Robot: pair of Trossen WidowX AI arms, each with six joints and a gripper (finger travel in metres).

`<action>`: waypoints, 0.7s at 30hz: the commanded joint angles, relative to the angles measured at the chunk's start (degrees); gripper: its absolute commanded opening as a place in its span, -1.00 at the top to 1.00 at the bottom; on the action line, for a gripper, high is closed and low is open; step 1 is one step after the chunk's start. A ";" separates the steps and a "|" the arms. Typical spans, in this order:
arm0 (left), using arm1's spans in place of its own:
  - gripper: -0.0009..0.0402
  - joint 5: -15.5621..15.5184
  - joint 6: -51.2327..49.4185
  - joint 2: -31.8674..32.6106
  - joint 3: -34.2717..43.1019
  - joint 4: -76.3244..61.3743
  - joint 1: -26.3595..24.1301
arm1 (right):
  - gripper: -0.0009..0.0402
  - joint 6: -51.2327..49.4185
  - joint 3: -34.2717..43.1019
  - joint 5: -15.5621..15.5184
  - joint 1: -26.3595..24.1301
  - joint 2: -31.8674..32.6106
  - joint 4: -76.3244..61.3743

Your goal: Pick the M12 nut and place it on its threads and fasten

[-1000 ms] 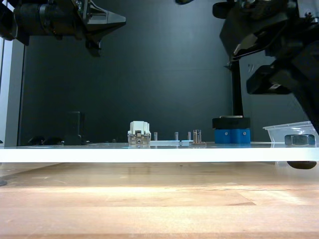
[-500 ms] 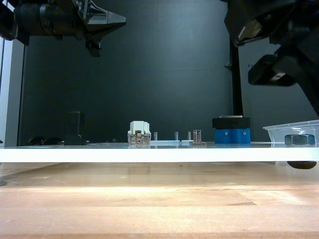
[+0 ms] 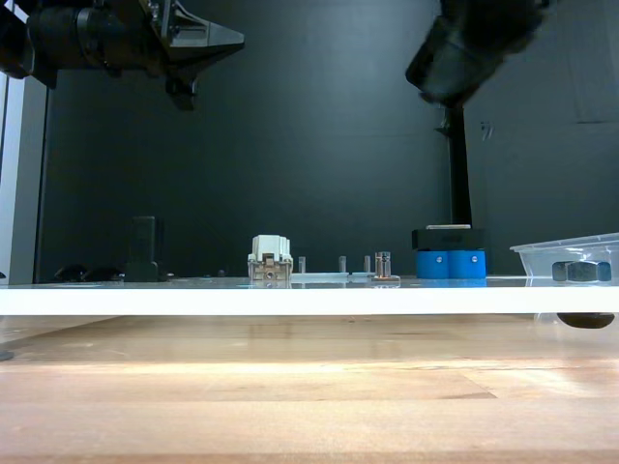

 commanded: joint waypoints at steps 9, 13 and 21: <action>0.96 0.00 0.02 0.00 0.00 0.00 0.02 | 0.96 -10.62 -11.17 -3.26 -12.96 -13.79 20.74; 0.96 0.02 0.00 0.00 0.02 0.00 0.00 | 0.96 -11.63 -15.78 -6.21 -15.32 -17.77 30.62; 0.96 0.00 0.02 0.00 0.02 0.00 0.00 | 0.96 -11.58 -24.26 -6.64 -18.60 -22.08 46.75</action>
